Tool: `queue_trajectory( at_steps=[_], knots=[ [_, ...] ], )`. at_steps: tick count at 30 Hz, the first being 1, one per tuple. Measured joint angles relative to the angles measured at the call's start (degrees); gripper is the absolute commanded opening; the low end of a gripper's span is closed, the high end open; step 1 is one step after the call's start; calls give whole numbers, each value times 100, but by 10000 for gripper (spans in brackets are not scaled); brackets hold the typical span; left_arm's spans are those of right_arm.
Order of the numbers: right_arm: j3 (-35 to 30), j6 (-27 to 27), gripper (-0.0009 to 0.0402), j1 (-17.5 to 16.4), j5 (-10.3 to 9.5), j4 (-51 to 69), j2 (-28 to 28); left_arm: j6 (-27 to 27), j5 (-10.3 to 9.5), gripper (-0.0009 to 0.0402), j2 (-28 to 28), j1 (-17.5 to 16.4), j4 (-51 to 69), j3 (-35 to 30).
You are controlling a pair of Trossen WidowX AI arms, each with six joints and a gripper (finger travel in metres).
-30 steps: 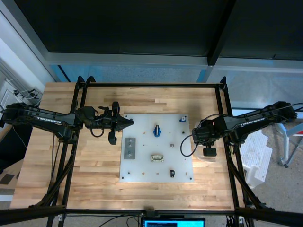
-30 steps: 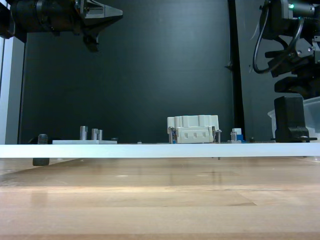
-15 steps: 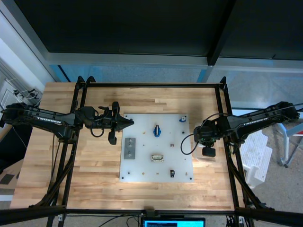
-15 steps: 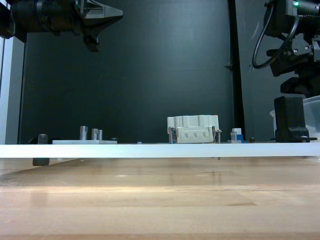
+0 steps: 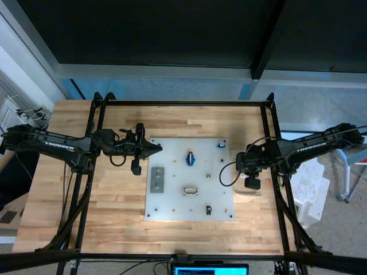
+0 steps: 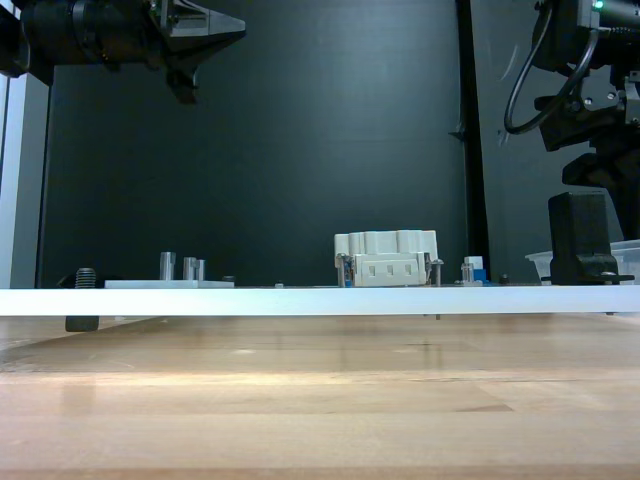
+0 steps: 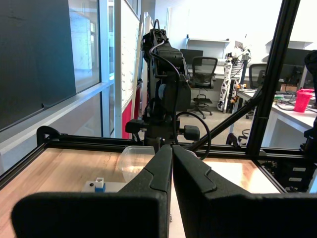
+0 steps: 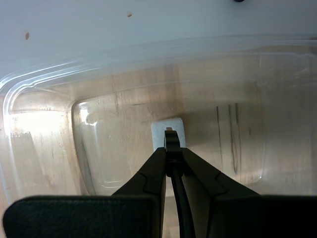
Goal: Pick the USB connector and install on taskboard
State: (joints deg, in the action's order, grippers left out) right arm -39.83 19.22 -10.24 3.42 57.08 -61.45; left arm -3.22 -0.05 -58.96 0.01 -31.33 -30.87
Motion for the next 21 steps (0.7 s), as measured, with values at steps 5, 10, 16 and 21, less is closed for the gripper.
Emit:
queue_trajectory(
  at_steps=[5,10,16,21],
  knots=[
    [-142,-2,0,-15,0,120,0,-2,0,0,0,0,0,0],
    [-553,24,0,-199,-2,398,-118,0,0,0,0,0,0,0],
    [-1169,131,0,-651,0,835,-435,-2,0,0,0,0,0,0],
    [-1764,256,0,-1143,0,997,-848,0,0,0,0,0,0,0]
  ],
)
